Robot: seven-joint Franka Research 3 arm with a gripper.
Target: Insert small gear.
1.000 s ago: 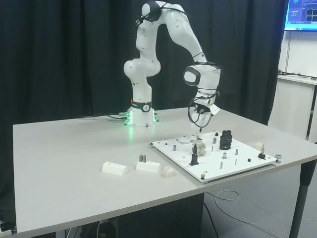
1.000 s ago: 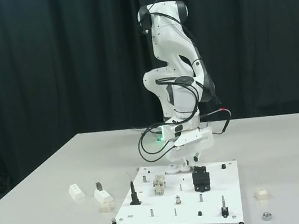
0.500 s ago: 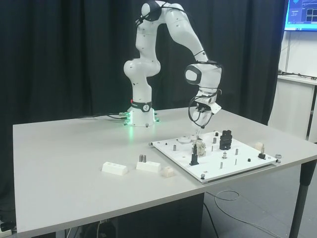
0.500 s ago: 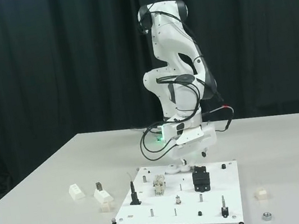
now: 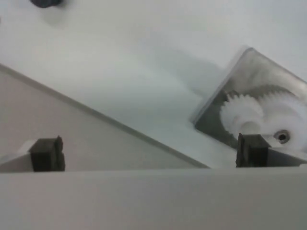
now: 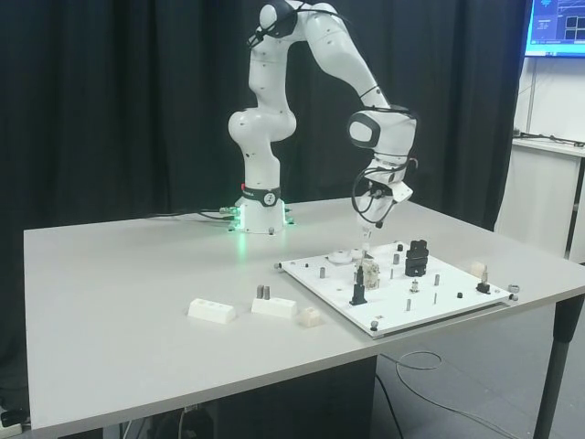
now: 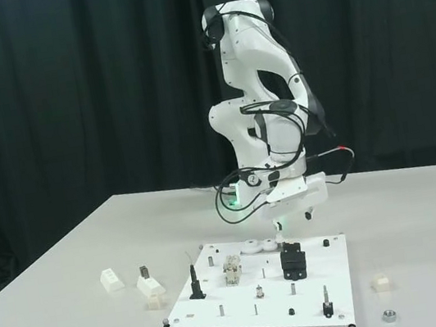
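Apparently the insertion itself is done: in the wrist view the small gear (image 5: pixel 241 111) sits on the grey metal plate (image 5: pixel 249 67), meshed with a larger white gear (image 5: pixel 283 103). The gripper (image 6: pixel 367 240) hangs above the white assembly board (image 6: pixel 393 293), fingers (image 5: pixel 46 154) spread wide and empty. Next comes pulling clear of the table (image 6: pixel 119 283).

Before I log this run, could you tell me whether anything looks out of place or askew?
Nothing stands out. The gears sit meshed on their plate at the board's edge, and the end effector hangs open and empty above them.
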